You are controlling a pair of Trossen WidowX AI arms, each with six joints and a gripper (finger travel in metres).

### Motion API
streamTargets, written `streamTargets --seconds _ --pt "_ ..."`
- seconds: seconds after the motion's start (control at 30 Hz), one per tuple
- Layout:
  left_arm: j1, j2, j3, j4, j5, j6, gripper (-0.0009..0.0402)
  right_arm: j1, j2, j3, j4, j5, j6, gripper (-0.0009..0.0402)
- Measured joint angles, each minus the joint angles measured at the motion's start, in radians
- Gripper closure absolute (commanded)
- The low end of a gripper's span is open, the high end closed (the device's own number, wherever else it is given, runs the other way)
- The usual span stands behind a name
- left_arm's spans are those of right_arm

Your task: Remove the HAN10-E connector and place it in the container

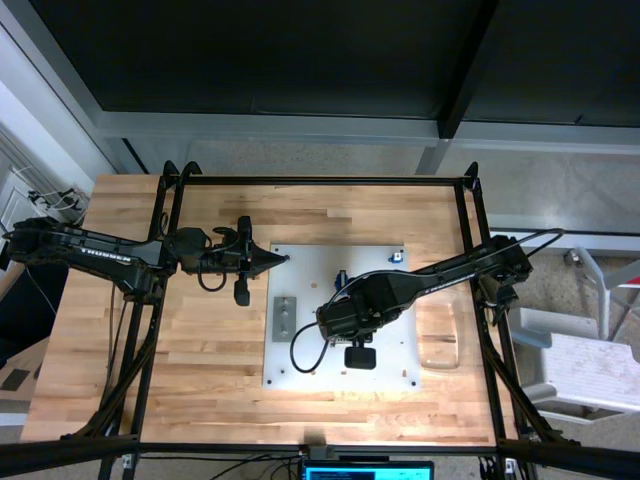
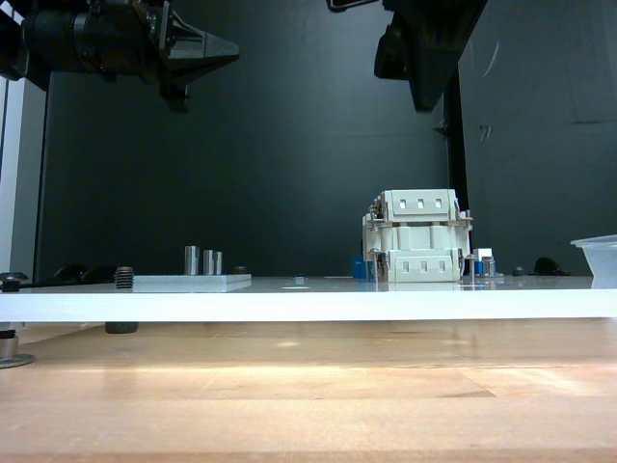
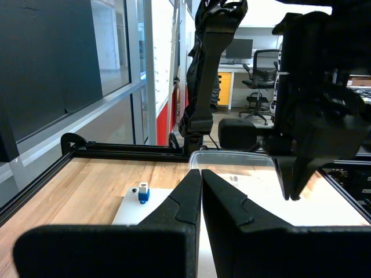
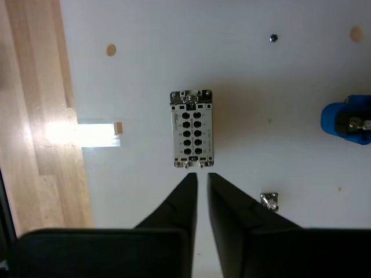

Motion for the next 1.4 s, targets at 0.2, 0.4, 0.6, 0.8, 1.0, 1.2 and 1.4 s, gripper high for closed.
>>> streamTargets --seconds 0.2,0.4,0.6,0.8,1.0,1.2,1.4 --pt "0.0 0.0 0.0 0.0 0.0 0.0 0.0393 0.001 0.027 0.0 0.017 0.023 -0.006 0.0217" --pt "0.0 0.0 0.0 0.0 0.0 0.0 0.0393 0.001 0.056 0.0 0.033 0.027 -0.007 0.0127" --pt "0.0 0.0 0.0 0.0 0.0 0.0 0.0393 0.001 0.088 0.0 0.047 0.03 -0.013 0.0091" --pt "0.0 0.0 0.0 0.0 0.0 0.0 0.0393 0.001 0.114 0.0 0.057 0.03 -0.027 0.0089" --pt "0.0 0.0 0.0 0.0 0.0 0.0 0.0393 0.001 0.143 0.0 0.08 0.027 -0.049 0.0089" --pt "0.0 0.0 0.0 0.0 0.0 0.0 0.0393 0.001 0.165 0.0 0.097 0.026 -0.054 0.0089" --pt "0.0 0.0 0.0 0.0 0.0 0.0 0.0393 0.002 0.174 0.0 0.098 0.026 -0.054 0.0091"
